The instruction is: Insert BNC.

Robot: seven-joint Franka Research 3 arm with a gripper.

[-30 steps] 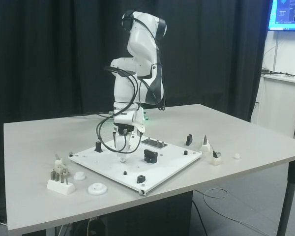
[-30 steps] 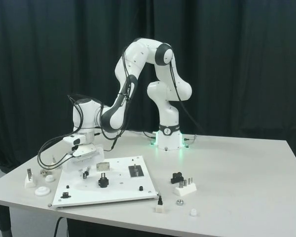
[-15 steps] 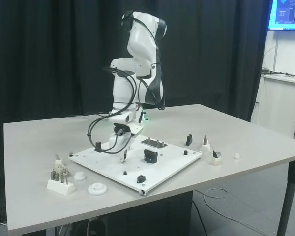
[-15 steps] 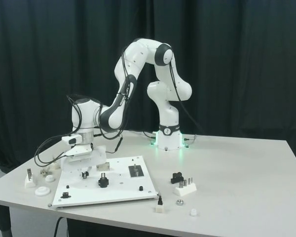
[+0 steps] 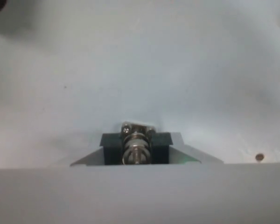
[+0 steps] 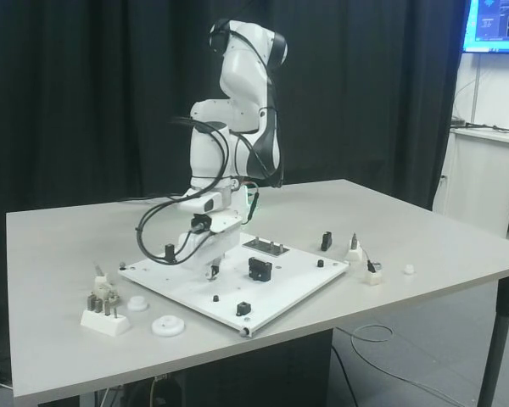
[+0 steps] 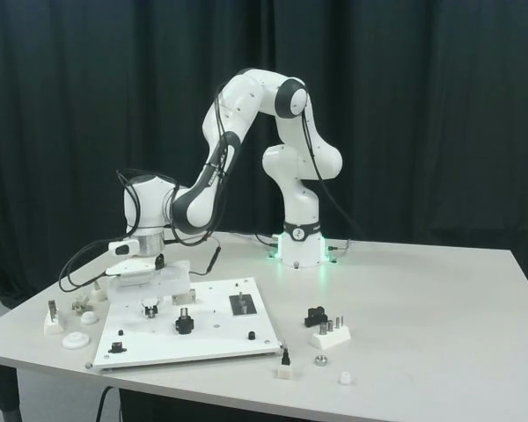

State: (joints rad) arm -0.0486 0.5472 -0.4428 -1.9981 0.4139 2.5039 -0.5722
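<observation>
I have the arm [image 6: 237,102] bent forward and low over the white board [image 6: 280,284], which lies flat on the grey worktop [image 6: 424,246]. In the first room view the gripper [image 6: 210,254] hangs tilted above the board's 10 o'clock part, close to the surface. From the second room view the gripper [image 7: 150,286] sits at about 9 o'clock of the board [image 7: 220,338]. I cannot tell from any view whether the gripper is apart, together, or clamped on anything.

On the wrist camera the connector [image 5: 136,149] is in plain sight. It is a short metal barrel with a pin at its middle, seated on a black mount [image 5: 112,147] backed by a metal bracket, and standing on the white board [image 5: 140,70]. It faces the camera head-on. A blurred grey band crosses the picture in front of it and hides its base.

Black cables [image 6: 157,229] loop from the wrist out toward 9 o'clock in the first room view. A black block [image 6: 259,269] stands near the board's centre, at 3 o'clock of the gripper. Off the board, toward 8 o'clock, a white holder with pegs [image 6: 104,309] and a white toothed disc [image 6: 165,326] rest on the worktop. A green light [image 7: 273,255] glows at the arm's base.
</observation>
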